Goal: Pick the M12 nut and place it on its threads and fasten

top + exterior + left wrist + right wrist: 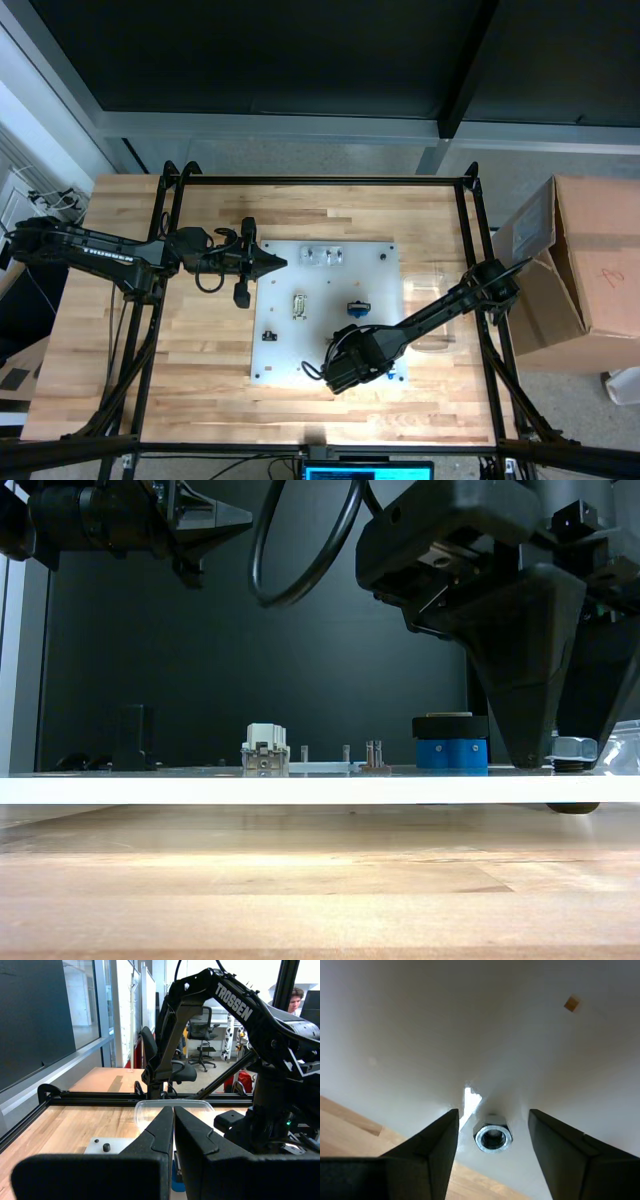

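The silver M12 nut (493,1136) sits on its stud on the white board (300,350), hole facing up, free of both fingers. In the low view the nut (572,748) is low on the black stud (572,766), with only a sliver of it showing beneath. My right gripper (493,1112) hangs open straight over the nut, one finger on each side and not touching. From above, the right gripper (345,375) hides the nut. My left gripper (278,263) is shut on nothing, held high over the board's far left edge.
A clear tray (437,300) lies off the board's right side. A blue and black part (450,752) and a white connector (265,752) stand on the board. A cardboard box (570,270) sits beyond the table's right edge.
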{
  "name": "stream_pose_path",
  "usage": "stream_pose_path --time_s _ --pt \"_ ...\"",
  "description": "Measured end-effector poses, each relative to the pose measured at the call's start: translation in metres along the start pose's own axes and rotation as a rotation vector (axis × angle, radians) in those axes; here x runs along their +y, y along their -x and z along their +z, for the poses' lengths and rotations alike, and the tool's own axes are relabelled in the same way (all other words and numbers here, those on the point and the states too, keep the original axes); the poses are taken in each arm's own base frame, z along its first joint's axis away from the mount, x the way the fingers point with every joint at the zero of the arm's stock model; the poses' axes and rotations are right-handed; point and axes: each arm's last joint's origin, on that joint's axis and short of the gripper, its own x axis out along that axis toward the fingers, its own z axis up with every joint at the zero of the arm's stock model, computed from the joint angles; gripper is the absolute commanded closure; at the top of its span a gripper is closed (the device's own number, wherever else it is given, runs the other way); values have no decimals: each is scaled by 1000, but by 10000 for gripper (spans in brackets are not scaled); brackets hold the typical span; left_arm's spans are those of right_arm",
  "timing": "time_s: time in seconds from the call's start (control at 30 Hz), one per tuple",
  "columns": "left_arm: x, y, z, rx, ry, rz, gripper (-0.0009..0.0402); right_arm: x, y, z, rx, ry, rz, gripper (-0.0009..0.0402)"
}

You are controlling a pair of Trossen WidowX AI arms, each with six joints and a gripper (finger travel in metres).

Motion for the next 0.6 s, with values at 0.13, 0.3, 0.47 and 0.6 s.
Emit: stream_pose_path --time_s 0.13,0.3,0.47,0.6 --pt "0 0 0 0 0 0 393 -1 6 0 1 3 15 169" --pt "0 0 0 0 0 0 393 -3 19 0 1 9 50 166" --pt "0 0 0 -1 0 0 393 -3 39 0 -3 131 71 166" --pt "0 0 0 -1 0 0 393 -3 62 1 -8 384 84 171"
